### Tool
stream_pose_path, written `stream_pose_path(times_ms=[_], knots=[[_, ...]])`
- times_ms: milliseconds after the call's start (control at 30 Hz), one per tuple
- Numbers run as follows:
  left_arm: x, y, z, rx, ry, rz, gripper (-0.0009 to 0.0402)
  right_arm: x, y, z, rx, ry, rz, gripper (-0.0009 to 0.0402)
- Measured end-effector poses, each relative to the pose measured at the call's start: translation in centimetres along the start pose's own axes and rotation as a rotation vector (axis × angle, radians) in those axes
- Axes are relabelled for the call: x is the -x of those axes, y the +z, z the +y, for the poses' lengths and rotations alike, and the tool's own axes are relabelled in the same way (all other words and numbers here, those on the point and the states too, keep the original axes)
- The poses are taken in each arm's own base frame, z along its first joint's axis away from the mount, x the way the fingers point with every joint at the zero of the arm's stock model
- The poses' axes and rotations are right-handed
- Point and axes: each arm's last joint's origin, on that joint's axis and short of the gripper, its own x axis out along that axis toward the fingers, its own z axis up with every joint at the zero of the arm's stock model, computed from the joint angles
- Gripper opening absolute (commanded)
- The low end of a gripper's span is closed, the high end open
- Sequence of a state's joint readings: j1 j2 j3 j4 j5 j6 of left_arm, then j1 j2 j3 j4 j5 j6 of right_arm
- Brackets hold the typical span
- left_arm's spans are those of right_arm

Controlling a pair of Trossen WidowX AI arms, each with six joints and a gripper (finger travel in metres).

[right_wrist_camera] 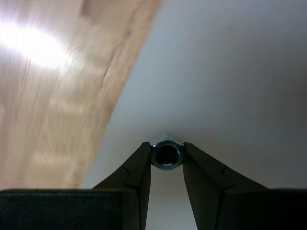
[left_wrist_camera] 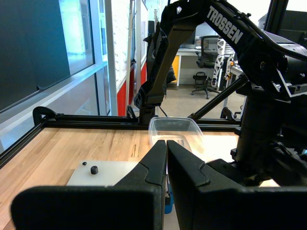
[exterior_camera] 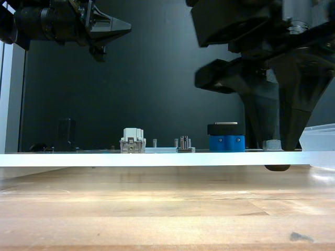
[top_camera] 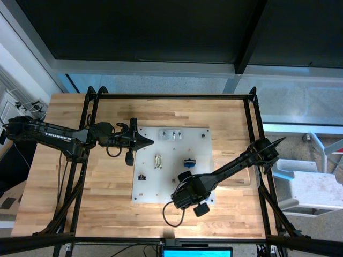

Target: Unfasten the M12 fastener and place in the container

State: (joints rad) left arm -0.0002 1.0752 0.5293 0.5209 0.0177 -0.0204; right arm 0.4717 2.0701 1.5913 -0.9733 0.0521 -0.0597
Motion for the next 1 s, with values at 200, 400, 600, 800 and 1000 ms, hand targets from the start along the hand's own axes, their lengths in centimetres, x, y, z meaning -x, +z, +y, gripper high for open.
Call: stream_pose_path(times_ms=[200,400,600,800,1000], knots=[[0.00,-0.01,0.00,0.000,0.000,0.000,0.0000,0.01,-0.01,-0.03,0.332,0.000,0.000,0.0009],[0.00,-0.01,0.00,0.000,0.000,0.000,0.0000,0.02,0.00,-0.03,0.596,-0.001,-0.001,0.0009],[0.00,0.00,0.00,0.000,0.000,0.000,0.0000,0.02,0.04,-0.04,0.807,-0.003,-0.005,0.0009],[0.00,0.00,0.00,0.000,0.000,0.000,0.0000,0.02,0.05,-0.04,0.876,-0.004,-0.005,0.0009],[0.00,0.00,0.00,0.000,0.000,0.000,0.0000,0.02,0.05,-0.04,0.867,-0.004,-0.005,0.0011]])
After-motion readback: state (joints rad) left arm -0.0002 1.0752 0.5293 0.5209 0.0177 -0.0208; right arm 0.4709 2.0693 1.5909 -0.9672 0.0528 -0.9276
